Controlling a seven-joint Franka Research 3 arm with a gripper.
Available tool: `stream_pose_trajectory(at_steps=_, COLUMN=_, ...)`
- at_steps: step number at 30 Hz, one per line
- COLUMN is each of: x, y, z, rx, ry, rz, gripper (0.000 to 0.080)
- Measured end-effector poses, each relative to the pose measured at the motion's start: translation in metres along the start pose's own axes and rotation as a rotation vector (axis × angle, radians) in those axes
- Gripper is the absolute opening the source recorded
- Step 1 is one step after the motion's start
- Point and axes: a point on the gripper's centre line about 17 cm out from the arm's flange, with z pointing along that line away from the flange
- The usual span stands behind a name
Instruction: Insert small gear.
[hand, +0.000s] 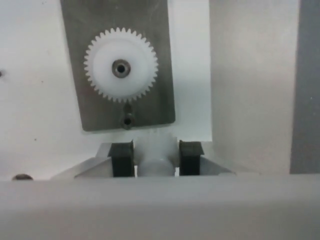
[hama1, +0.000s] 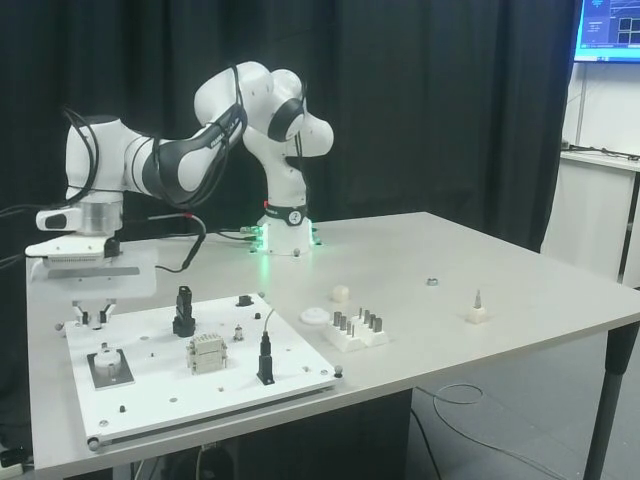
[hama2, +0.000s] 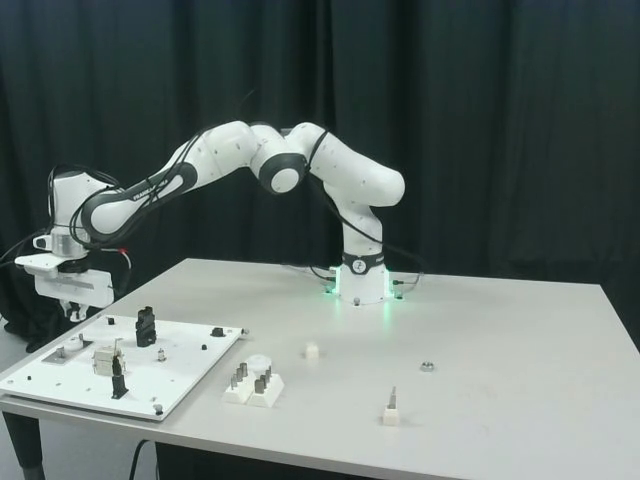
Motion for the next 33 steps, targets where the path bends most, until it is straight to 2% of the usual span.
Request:
stream_pose_trajectory(at_steps=12, x=0.004, y=-0.007, z=0.013, rx=0.017, ry=-0.015, rz=-0.013, gripper=0.019)
stream_pose_trajectory(at_steps=33, x=-0.001, y=-0.015, z=0.028, rx=0.066, ry=-0.027, rz=0.0, gripper=0.019)
